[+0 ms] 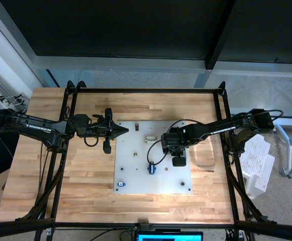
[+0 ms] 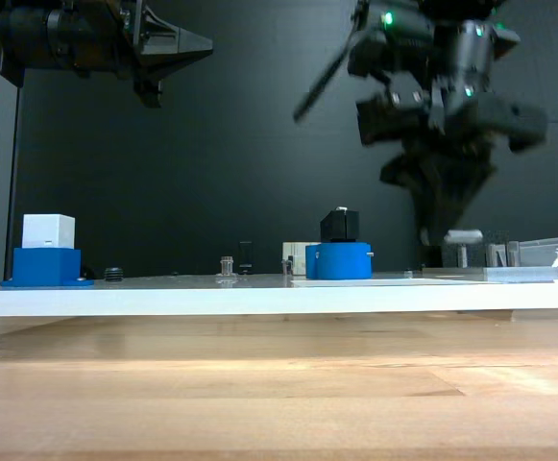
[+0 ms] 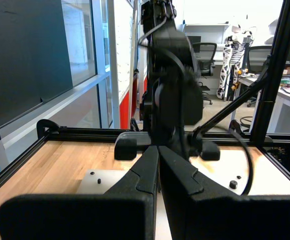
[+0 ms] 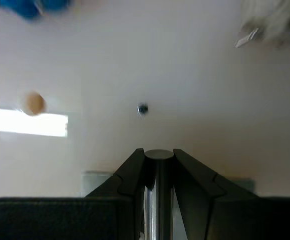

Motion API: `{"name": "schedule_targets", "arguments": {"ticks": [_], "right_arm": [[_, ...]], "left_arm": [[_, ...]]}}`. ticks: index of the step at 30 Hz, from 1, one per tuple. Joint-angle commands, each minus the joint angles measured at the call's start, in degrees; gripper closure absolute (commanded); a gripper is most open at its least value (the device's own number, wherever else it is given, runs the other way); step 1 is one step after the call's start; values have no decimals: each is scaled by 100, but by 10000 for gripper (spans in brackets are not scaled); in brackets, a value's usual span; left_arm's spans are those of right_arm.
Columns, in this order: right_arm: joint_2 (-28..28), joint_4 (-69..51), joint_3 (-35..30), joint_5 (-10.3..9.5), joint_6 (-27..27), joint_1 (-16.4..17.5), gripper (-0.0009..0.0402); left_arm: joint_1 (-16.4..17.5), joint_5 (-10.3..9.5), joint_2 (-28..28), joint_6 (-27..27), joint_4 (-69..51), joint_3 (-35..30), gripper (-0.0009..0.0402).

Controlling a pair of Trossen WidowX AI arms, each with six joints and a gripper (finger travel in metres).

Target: Remove the 16mm cylinder and place in the container

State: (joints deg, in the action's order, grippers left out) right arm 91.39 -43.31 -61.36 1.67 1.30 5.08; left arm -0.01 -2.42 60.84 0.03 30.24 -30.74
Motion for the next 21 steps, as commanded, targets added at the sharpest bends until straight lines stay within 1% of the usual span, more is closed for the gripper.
{"name": "schedule_targets", "arguments": {"ticks": [1,5,9,18,21], "right_arm": [[-74,-258,-254,28,-57,-2,389],[-181,-518,-404,31,-68,-4,389],[-413,-743,-319,31,44,-4,389],[-1467,-1292,299,35,562,13,389],[-1818,-1425,560,31,654,24,389]], "left_arm": [[0,2,2,2,2,-2,393],[0,2,2,2,2,-2,393],[0,0,2,2,2,-2,393],[2,2,2,2,2,-2,393],[2,2,2,2,2,-2,393]]}}
